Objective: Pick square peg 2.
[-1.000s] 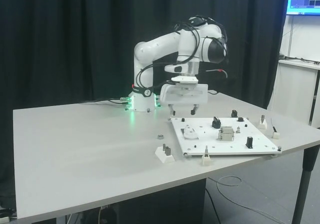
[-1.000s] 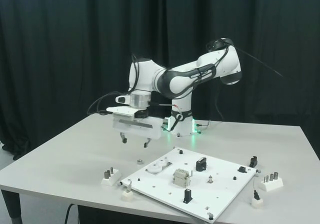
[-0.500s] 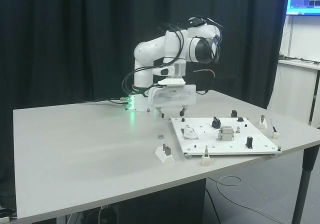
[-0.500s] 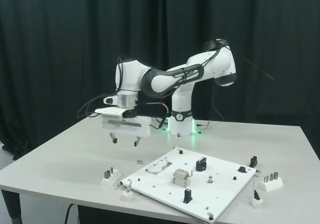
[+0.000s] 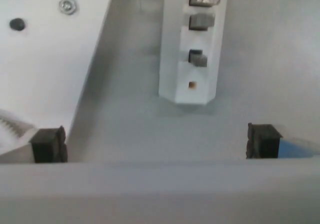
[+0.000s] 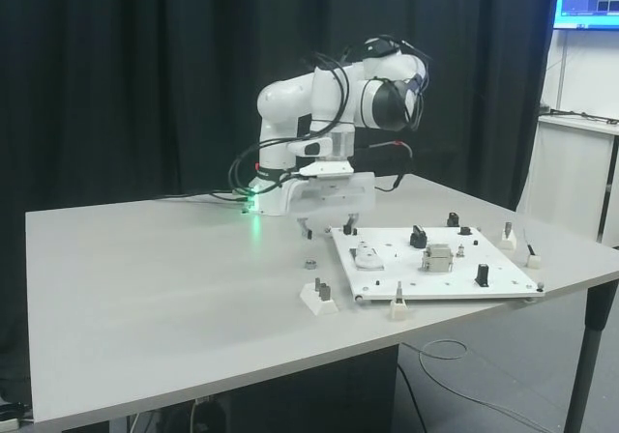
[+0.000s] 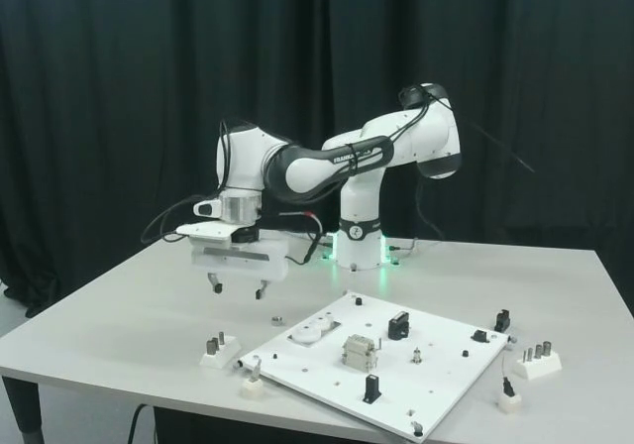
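A small white holder (image 5: 192, 44) stands on the grey table with three square pegs (image 5: 201, 20) in a row and one empty hole. In the room views this holder (image 6: 318, 298) (image 7: 218, 353) sits just off the white board's corner. My gripper (image 5: 156, 143) (image 6: 327, 226) (image 7: 238, 288) hangs open in the air above and a little behind the holder, nothing between its black fingertips (image 5: 48, 145). It touches neither the holder nor the pegs.
The white assembly board (image 6: 503, 276) (image 7: 451, 380) (image 5: 45, 69) with several small black and grey parts lies beside the holder. A small ring (image 6: 309, 262) (image 7: 277, 319) lies on the table under the gripper. Another peg stand (image 6: 397, 306) sits at the board's front corner.
The arm has swung away from above the board's back edge toward the peg holder's side of the table and come lower. The fingers stay open and empty.
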Controlling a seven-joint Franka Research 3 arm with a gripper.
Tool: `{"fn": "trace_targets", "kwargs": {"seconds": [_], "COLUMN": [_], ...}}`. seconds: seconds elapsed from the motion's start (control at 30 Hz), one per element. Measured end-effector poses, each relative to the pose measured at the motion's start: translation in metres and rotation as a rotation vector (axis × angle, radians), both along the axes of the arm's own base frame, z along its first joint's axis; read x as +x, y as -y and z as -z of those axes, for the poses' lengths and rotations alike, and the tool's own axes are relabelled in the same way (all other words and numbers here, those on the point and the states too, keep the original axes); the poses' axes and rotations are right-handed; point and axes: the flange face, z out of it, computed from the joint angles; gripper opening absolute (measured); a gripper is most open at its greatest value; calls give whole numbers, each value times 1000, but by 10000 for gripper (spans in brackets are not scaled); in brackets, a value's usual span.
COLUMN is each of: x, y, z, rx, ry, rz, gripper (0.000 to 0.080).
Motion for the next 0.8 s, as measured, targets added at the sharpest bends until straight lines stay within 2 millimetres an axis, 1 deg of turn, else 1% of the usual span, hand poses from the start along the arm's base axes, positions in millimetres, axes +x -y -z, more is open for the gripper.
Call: {"fn": "trace_targets", "kwargs": {"seconds": [0.37,0.8], "x": [10,13], "y": [6,13], "z": [20,48], "rx": [-39,-53], "ry": [17,55], "rz": [0,21], "gripper": [800,800]}}
